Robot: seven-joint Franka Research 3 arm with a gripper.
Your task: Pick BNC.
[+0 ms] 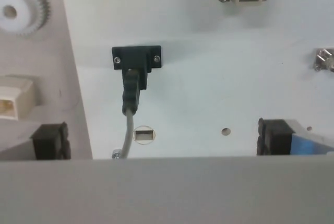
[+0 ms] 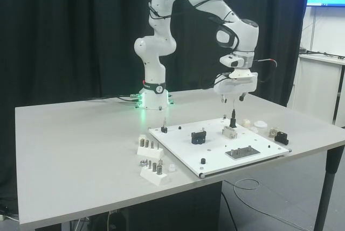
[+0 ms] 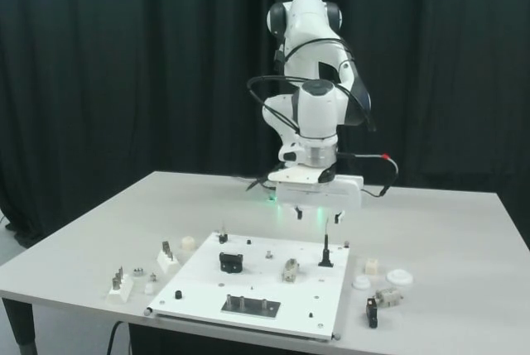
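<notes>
White board [image 2: 215, 153] is seen below the gripper [image 2: 232, 99]; its grip cannot be told, fingertips hidden.

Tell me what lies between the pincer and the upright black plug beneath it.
Nothing: the second room view shows only open air between the pincer and the black plug standing on the white board.

The grey tabletop [image 2: 70, 134] carries a white board [image 2: 215, 153], two white pin holders [image 2: 152, 162], a white gear [image 2: 262, 124] and the arm's base [image 2: 153, 97].
</notes>
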